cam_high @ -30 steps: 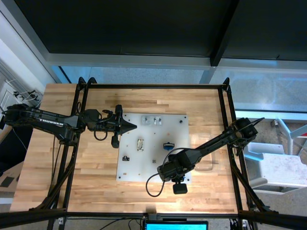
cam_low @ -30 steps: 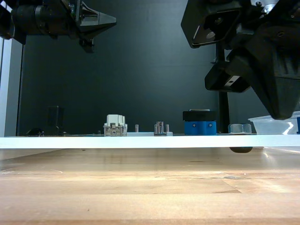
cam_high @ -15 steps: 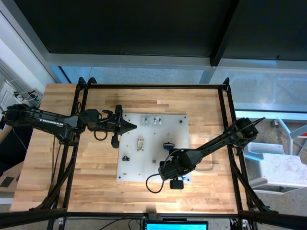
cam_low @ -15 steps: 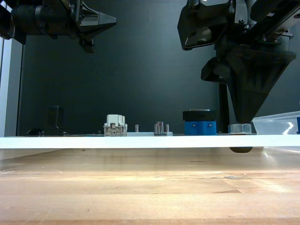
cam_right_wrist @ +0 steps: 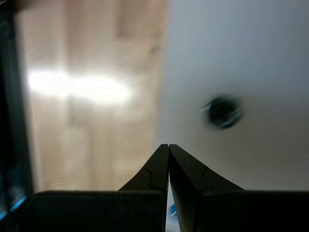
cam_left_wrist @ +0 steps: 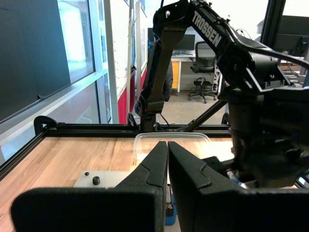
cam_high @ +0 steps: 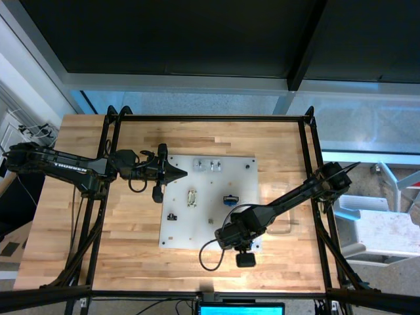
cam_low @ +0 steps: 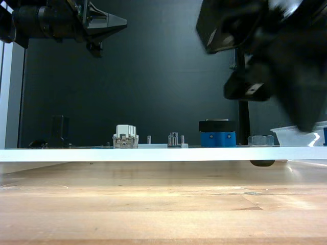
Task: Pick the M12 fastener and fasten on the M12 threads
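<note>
The silver M12 nut [cam_low: 260, 139] sits low on the white board [cam_high: 197, 226] near its right end, in front of the clear tray [cam_low: 299, 137]. No stud ribs show beneath it. In the high view that spot is hidden under my right arm, so I cannot tell whether the nut is on its stud. My right gripper [cam_low: 301, 120] is blurred, up and to the right of the nut, and apart from it. Its wrist view shows the right gripper [cam_right_wrist: 168, 146] shut on nothing over the board's edge, near a blurred dark round spot [cam_right_wrist: 222, 111]. My left gripper [cam_high: 180, 173] is shut, high over the board's far left.
A blue-and-black fitting [cam_low: 217, 133], a white connector [cam_low: 125, 137] and small silver posts [cam_low: 175, 139] stand on the board. The clear tray [cam_high: 283, 226] lies right of the board. A black frame rims the wooden table [cam_high: 131, 262].
Half a second ago the right gripper's tip stood down on the nut; it has since swung up and to the right, leaving the nut in place. The left arm has not moved.
</note>
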Tool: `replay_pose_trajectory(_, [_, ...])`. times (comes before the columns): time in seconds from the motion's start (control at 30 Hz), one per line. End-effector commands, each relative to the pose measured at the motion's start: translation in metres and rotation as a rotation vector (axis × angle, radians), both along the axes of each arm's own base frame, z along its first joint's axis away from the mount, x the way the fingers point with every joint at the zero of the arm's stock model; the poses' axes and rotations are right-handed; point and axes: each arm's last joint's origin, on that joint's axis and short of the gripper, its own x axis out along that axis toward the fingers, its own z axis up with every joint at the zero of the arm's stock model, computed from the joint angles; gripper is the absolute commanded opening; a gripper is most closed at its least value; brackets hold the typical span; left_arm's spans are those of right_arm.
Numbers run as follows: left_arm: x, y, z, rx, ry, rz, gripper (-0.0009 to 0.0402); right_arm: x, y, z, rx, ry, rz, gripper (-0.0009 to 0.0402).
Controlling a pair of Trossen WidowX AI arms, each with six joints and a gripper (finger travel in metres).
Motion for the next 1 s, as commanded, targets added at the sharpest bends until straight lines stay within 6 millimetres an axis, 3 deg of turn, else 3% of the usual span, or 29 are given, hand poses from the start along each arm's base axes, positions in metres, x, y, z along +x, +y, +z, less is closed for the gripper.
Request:
replay_pose_trajectory(0.03, [0.0, 0.0, 0.0, 0.0, -0.001, 0.0, 0.0, -0.002, -0.001, 0.003, -0.019, -0.002, -0.006, 0.0])
replay_pose_trajectory(0.4, [0.0, 0.0, 0.0, 0.0, 0.0, 0.0, 0.0, -0.002, -0.01, 0.009, -0.238, -0.096, -0.104, 0.0])
replay_pose_trajectory(0.67, [0.0, 0.0, 0.0, 0.0, 0.0, 0.0, 0.0, 0.002, -0.009, -0.003, -0.261, -0.094, -0.14, 0.0])
replay_pose_trajectory(1.0, [0.0, 0.0, 0.0, 0.0, 0.0, 0.0, 0.0, 0.004, -0.007, -0.003, -0.242, -0.11, -0.14, 0.0])
